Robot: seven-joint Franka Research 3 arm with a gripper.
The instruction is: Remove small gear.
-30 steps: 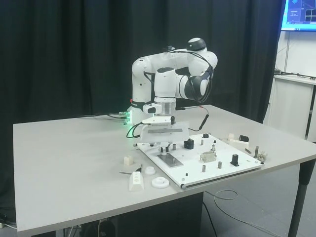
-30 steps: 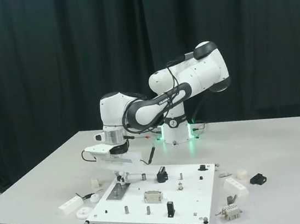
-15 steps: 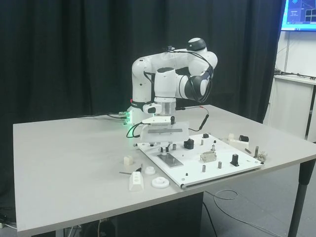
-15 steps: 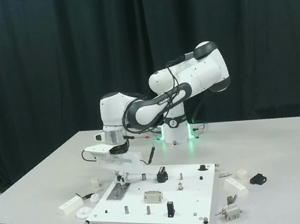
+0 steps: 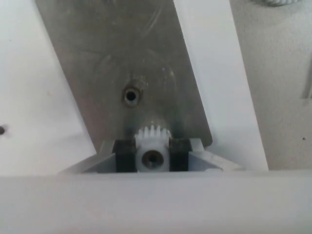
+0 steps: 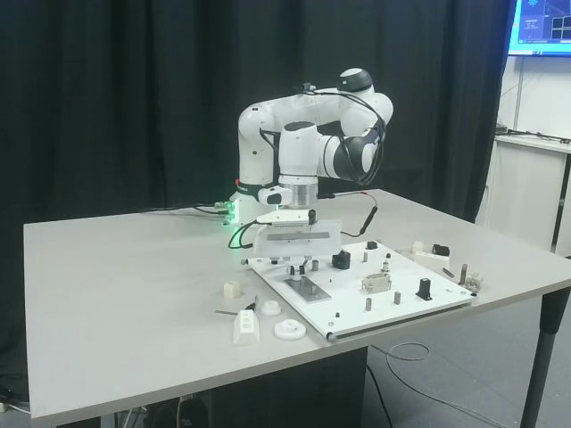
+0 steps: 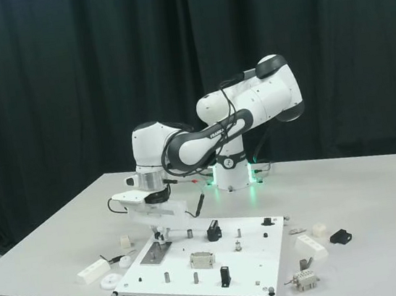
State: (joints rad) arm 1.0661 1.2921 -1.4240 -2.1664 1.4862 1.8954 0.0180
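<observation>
In the wrist view the small white gear [image 5: 153, 139] sits clamped between two black finger pads [image 5: 125, 155], with my gripper [image 5: 153, 157] shut on it. It hangs just above the grey metal plate [image 5: 122, 58], near the plate's edge and a short way from a hole [image 5: 130, 95] in it. Seen from the room, the gripper [image 6: 302, 265] [image 7: 160, 235] points straight down over that plate [image 6: 309, 288] [image 7: 153, 254] at the left end of the white board [image 6: 401, 308] [image 7: 263, 256]. The gear itself is too small to make out there.
On the board stand a black block [image 6: 340, 259], a metal connector [image 6: 376, 283], another black part [image 6: 425, 288] and several pegs. On the table beside the board lie two white gears [image 6: 289, 330] [image 6: 271, 308], a white block [image 6: 245, 328] and a white cube [image 6: 232, 288].
The hand has risen very slightly above the grey plate. Nothing else on the table has moved.
</observation>
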